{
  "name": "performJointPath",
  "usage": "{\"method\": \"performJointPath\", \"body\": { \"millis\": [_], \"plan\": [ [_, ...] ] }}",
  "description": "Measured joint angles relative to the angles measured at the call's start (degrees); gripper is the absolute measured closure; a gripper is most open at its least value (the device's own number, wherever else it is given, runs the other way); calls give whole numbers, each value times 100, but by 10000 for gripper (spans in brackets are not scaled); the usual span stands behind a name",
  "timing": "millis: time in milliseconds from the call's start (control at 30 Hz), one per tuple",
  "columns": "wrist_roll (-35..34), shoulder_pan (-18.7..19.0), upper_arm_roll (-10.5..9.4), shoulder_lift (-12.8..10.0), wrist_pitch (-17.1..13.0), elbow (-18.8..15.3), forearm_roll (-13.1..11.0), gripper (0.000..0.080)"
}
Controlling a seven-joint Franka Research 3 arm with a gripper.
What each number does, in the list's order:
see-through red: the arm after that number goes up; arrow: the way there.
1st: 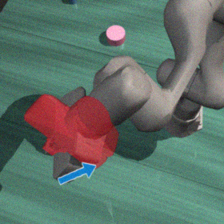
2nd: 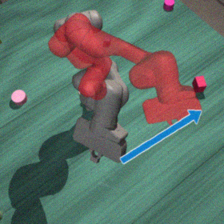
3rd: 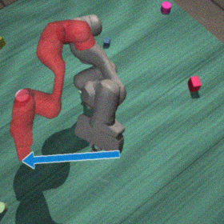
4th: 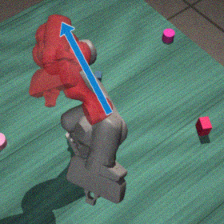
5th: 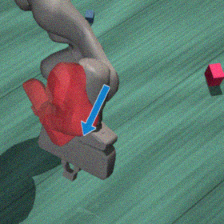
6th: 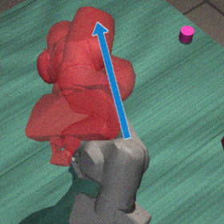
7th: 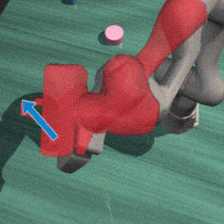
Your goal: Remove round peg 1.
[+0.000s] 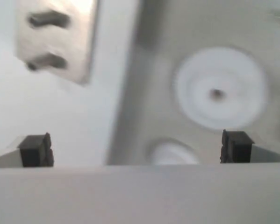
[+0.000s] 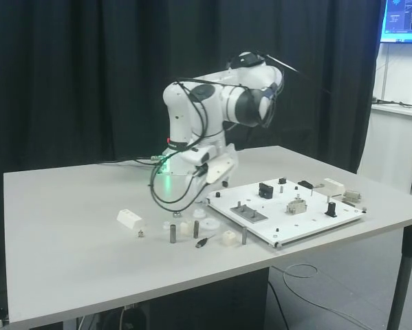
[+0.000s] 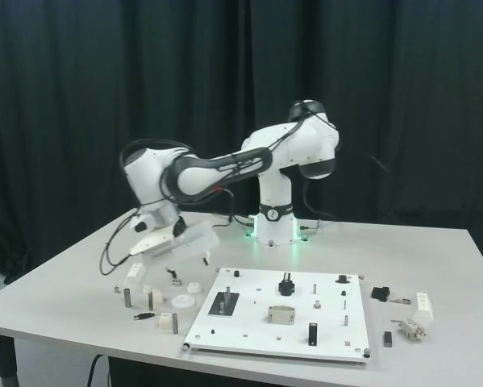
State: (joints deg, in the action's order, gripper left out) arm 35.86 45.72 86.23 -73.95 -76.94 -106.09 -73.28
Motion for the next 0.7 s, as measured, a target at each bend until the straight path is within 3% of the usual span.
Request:
{"method": "performJointPath", "body": {
  "millis": [400, 700],
  "plan": [
    [-1021, 1262, 98, 3, -38, -774, -441, 3],
    [-1776, 2157, 221, 34, -202, -1108, -685, 3]
  ]
}}
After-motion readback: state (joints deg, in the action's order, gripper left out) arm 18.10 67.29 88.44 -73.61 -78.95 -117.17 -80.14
